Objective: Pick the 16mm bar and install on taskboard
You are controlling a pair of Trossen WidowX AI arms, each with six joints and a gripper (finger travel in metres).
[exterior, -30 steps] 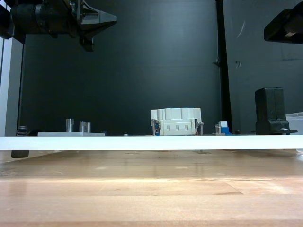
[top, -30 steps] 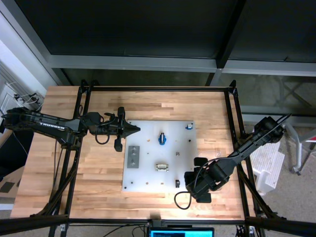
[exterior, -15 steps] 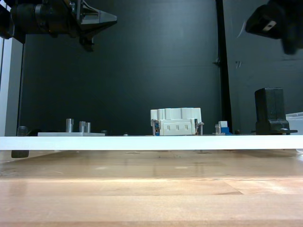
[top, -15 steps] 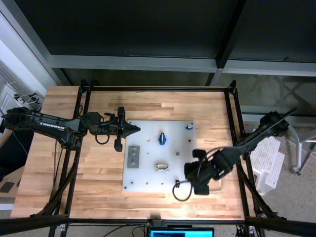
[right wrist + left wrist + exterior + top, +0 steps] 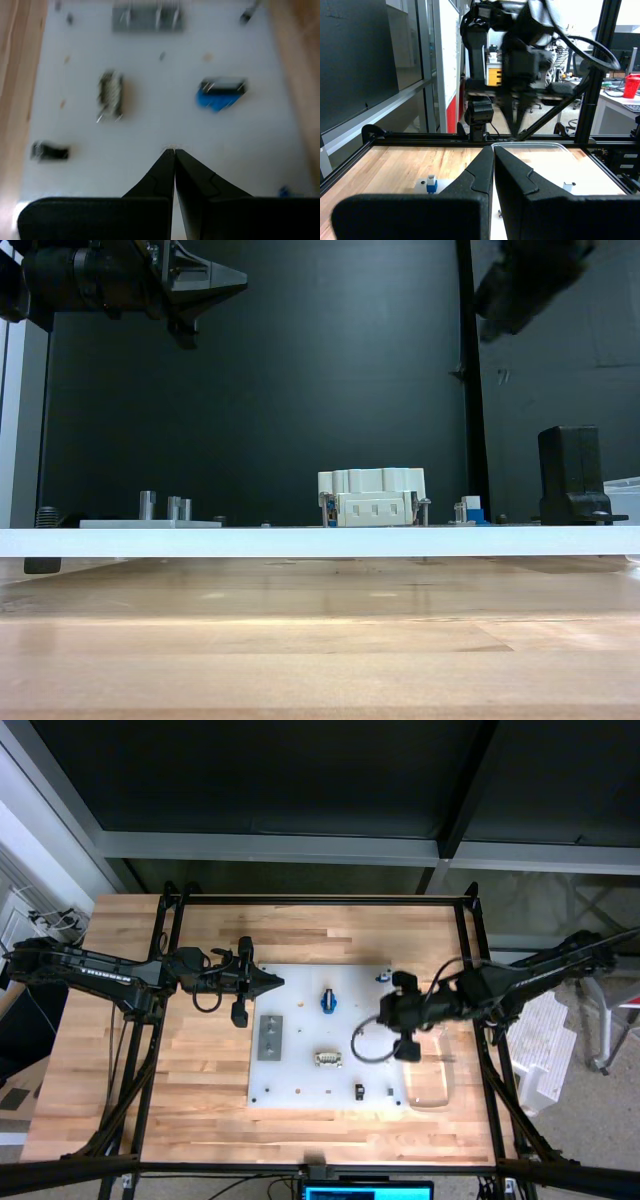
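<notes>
The right gripper (image 5: 383, 1017), centre-right in the high view above the white taskboard (image 5: 300, 1070), pinches narrowly a tiny pale speck, probably the 16mm bar (image 5: 171, 148). The left gripper (image 5: 275, 982) hovers closed, centre-left.

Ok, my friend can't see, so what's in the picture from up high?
A white taskboard lies on a wooden table. The robot's right hand hovers above the board's right side, near a clear tray; its left hand hangs over the far-left corner.
</notes>
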